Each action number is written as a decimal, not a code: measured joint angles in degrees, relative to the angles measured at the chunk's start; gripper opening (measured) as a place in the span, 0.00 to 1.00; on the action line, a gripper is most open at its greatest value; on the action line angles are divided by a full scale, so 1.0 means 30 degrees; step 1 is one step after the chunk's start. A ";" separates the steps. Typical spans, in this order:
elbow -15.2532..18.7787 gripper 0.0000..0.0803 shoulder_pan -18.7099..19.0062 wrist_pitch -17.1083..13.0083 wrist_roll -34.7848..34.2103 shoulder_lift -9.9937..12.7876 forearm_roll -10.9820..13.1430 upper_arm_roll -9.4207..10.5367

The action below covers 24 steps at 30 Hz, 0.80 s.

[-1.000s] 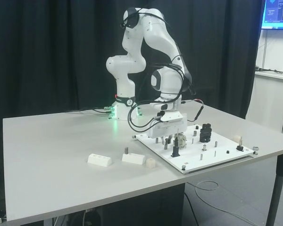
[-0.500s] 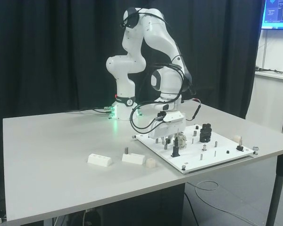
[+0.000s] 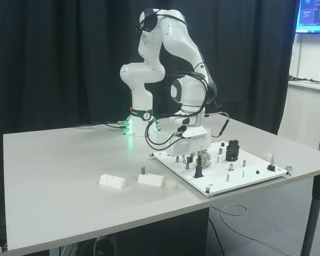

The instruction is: Insert square peg 3.

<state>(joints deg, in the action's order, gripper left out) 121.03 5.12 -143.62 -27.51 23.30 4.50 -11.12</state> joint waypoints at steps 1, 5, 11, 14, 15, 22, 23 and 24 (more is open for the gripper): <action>0.0002 0.14 0.0004 0.0000 -0.0130 -0.0001 0.0000 0.0000; 0.0006 0.14 0.0014 0.0000 -0.0392 -0.0005 0.0000 0.0002; 0.0010 0.14 0.0015 -0.0017 -0.0752 -0.0007 0.0019 0.0004; 0.0019 0.14 0.0015 -0.0052 -0.1062 -0.0008 0.0027 0.0005; 0.0023 0.14 0.0015 -0.0067 -0.1124 -0.0008 0.0028 0.0006; 0.0094 0.14 0.0016 -0.0283 -0.1410 -0.0017 0.0076 0.0008; 0.0105 0.14 0.0016 -0.0302 -0.1456 -0.0021 0.0089 0.0008; 0.0113 0.14 0.0016 -0.0310 -0.1503 -0.0026 0.0099 0.0008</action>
<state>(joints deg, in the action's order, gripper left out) 121.37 5.17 -144.55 -32.02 23.22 4.79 -11.09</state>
